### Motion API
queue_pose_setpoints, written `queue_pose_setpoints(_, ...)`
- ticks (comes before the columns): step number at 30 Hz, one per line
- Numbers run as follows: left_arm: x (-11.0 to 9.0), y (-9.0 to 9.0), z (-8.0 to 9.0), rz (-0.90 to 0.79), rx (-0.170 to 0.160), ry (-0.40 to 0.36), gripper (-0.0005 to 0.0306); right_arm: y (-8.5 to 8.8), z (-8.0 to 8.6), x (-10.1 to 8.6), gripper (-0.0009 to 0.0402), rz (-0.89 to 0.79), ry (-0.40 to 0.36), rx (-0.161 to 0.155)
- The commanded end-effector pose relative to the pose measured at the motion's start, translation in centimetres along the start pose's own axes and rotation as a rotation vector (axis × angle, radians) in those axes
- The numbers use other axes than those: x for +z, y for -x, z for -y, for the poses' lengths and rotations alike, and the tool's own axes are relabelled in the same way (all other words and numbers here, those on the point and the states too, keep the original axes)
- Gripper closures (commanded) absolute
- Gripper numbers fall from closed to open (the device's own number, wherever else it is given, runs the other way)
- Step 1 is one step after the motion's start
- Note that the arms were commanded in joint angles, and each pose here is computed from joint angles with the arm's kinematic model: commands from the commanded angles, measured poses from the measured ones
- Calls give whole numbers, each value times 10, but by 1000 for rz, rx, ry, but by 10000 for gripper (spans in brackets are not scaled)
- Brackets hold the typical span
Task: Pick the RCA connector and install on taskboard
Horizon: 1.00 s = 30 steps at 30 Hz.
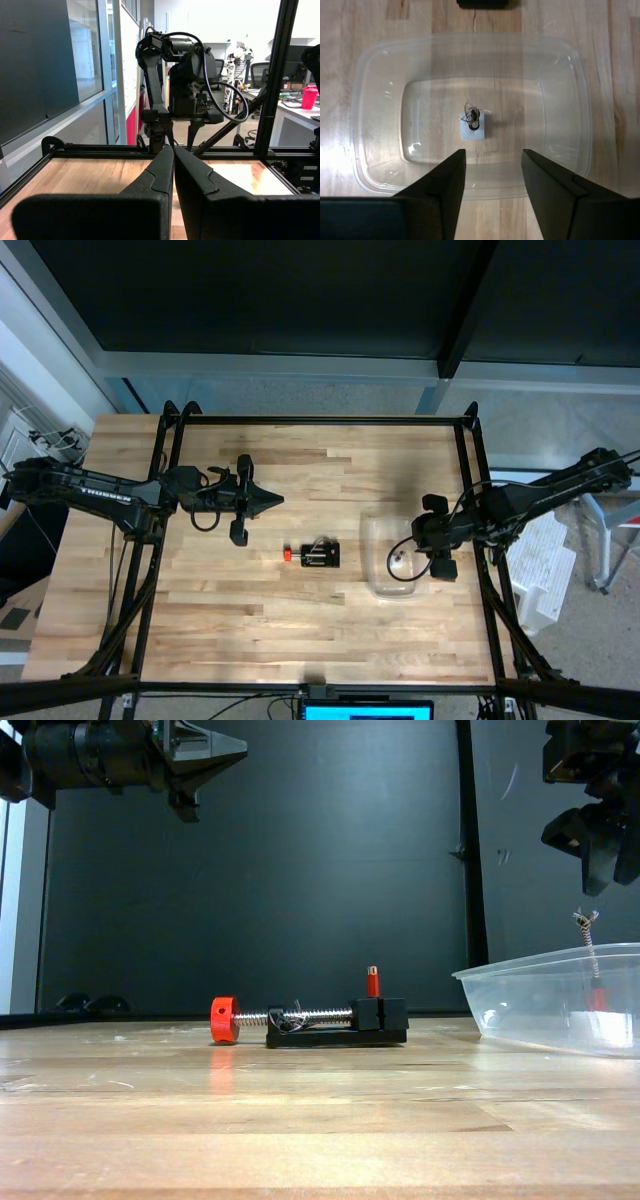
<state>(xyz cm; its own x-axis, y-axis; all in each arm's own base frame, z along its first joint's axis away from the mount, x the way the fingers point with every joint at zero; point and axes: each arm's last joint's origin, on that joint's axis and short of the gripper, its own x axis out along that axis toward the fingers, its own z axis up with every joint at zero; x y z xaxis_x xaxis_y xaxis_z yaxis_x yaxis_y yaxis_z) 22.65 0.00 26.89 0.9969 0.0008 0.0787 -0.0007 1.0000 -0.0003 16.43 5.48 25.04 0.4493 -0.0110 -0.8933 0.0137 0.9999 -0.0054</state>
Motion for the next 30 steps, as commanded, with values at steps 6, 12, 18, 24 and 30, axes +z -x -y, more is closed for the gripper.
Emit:
queue_pose_setpoints(6,0,0,0,0,0,0,300,-17,-3,-1,216,-27,-25,-9)
queue_pose_setpoints(12,0,0,0,0,0,0,300,-28,-6,-2,224,-45,-22,-14)
queue_pose_setpoints(18,0,0,0,0,0,0,300,-37,-9,1,224,-59,-17,-19)
queue_pose_setpoints(24,0,0,0,0,0,0,300,-46,-12,4,224,-57,-14,-21)
queue_pose_setpoints(30,0,0,0,0,0,0,300,-54,-12,2,224,-47,-13,-40)
